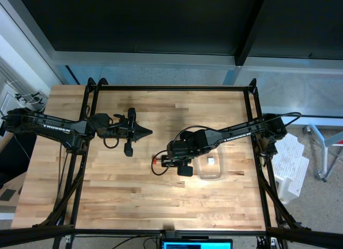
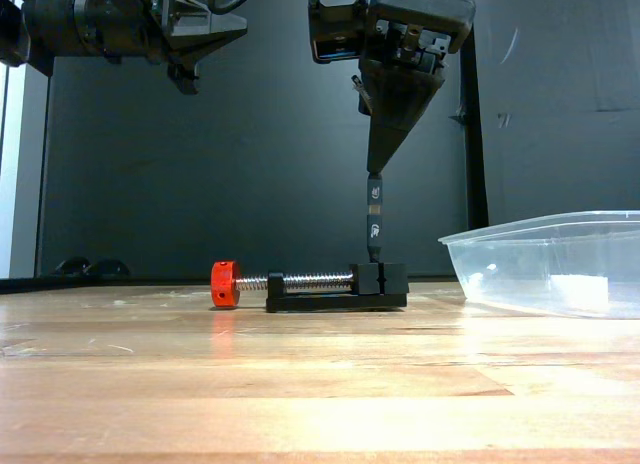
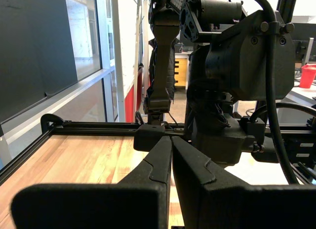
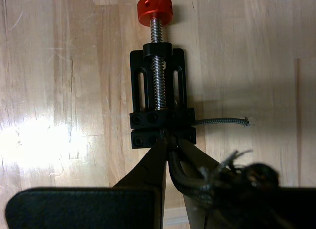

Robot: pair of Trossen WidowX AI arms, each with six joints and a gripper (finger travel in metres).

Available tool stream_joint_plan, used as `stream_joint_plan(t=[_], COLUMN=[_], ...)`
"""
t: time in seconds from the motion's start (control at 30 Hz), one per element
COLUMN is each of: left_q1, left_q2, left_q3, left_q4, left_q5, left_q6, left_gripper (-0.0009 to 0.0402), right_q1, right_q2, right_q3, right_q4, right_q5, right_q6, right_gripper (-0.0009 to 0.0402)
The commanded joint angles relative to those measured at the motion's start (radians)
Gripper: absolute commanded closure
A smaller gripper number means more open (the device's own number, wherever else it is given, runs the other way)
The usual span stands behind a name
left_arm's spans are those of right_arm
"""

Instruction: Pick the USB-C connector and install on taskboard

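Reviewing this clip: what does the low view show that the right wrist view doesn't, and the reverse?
Only the low view: the clear tray at the right, the left gripper hanging high at the left, and the USB-C connector upright, its lower end at the taskboard. Only the right wrist view: the taskboard's two top slots and a frayed braided cable beside it. Both: the taskboard with its red knob and screw, and the right gripper shut on the connector.

Wooden table [image 1: 107, 195], black taskboard [image 2: 385, 282] (red knob at one end) on it, clear tray [image 2: 540, 259] nearby
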Motion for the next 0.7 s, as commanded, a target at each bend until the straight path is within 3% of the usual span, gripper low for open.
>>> stream_joint_plan(t=[0.03, 0.7], left_q1=[0.0, 0.0], left_q2=[0.0, 0.0], left_q3=[0.0, 0.0], left_q4=[0.0, 0.0], left_q5=[0.0, 0.0], left_q6=[0.0, 0.0], left_gripper=[0.0393, 0.0393], right_q1=[0.0, 0.0], right_q2=[0.0, 0.0], right_q3=[-0.001, -0.005], right_q4=[-0.002, 0.014], right_q5=[0.0, 0.0], right_q6=[0.0, -0.011], right_gripper=[0.0393, 0.0393])
